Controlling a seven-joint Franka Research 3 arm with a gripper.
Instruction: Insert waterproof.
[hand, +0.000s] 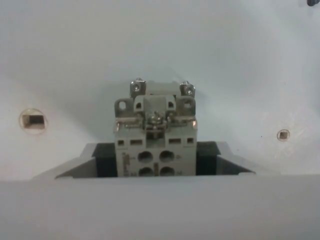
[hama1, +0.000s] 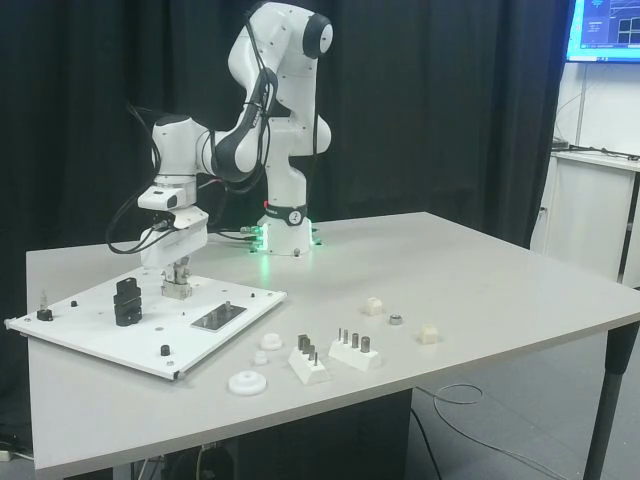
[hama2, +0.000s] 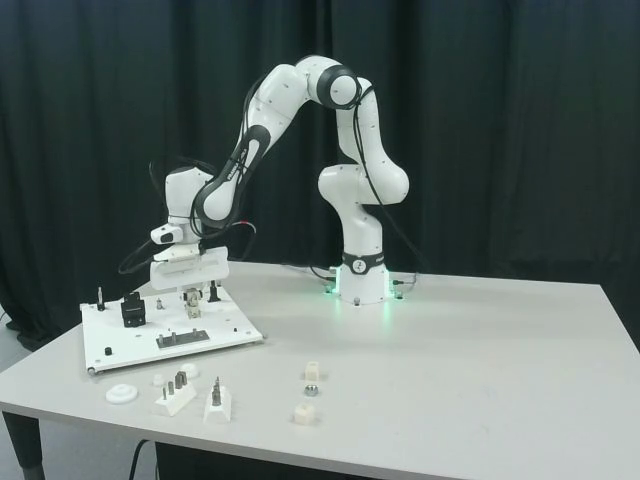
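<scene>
Connector (hand: 155, 131), grey with metal clips and four round holes, sits between the fingers (hand: 155, 167) in the wrist view, clamped at its sides over the white board (hand: 240, 75).

First room view: the arm (hama1: 270, 110) folds forward from its base, wrist pointing straight down over the board (hama1: 100, 330) on the grey surface (hama1: 480, 280), connector (hama1: 178, 288) at the board's top.

Second room view: same downward reach, fingers (hama2: 192, 303) just above the board (hama2: 130, 350), beside a black block (hama2: 132, 310).

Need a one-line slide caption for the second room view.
White Franka arm holds the waterproof connector in its gripper over the white assembly board.
</scene>
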